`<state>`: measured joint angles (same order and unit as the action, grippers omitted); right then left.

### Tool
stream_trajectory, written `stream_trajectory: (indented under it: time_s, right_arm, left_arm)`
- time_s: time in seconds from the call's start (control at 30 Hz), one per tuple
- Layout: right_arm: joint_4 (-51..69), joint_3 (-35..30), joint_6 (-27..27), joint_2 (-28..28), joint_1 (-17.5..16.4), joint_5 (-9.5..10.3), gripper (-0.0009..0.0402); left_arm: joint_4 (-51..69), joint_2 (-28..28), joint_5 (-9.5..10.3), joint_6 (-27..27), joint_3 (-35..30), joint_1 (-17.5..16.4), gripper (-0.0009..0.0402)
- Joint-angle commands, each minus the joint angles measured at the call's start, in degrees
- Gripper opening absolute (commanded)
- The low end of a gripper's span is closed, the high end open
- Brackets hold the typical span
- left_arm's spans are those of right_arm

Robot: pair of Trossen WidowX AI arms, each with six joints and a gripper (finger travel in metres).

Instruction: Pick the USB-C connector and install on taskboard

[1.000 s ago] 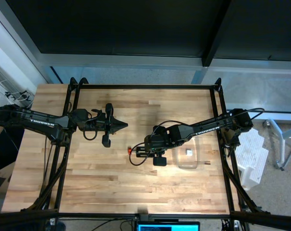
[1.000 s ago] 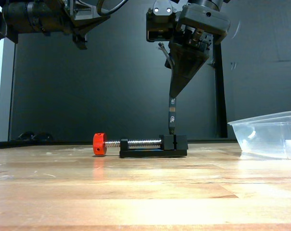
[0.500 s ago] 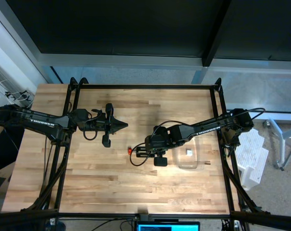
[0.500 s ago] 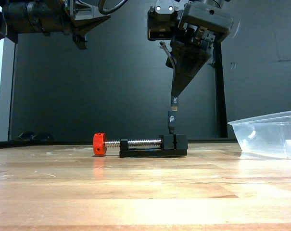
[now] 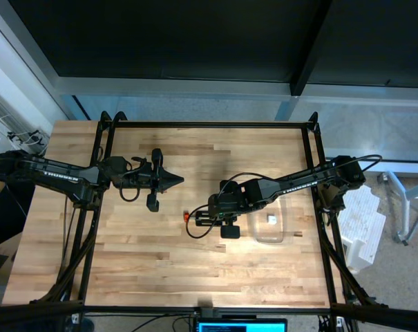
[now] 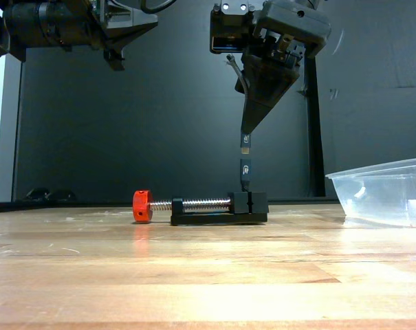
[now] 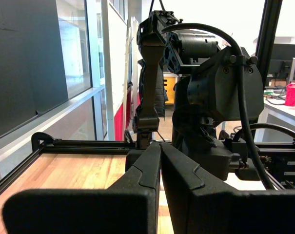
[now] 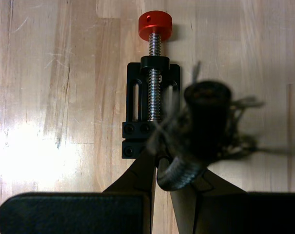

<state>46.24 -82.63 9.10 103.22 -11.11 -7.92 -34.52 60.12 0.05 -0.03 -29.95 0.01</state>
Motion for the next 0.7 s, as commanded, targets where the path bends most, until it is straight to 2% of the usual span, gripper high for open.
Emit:
stream_trajectory:
  time_s: [0.03,0.3,0.7]
  right_arm:
    - [0.0,-0.1,-0.4,0.2,0.0,-0.07,0.0000]
    - [-0.2,0.0,-0.4,0.6,0.0,-0.07,0.0000]
    - [0.6,0.0,0.0,0.6,0.0,-1.31,0.0000]
  left_arm:
    - [0.0,0.0,-0.02,0.0,0.0,0.0,0.0000]
    - [0.0,0.0,-0.02,0.0,0.0,0.0,0.0000]
    - [0.0,0.0,-0.02,0.0,0.0,0.0,0.0000]
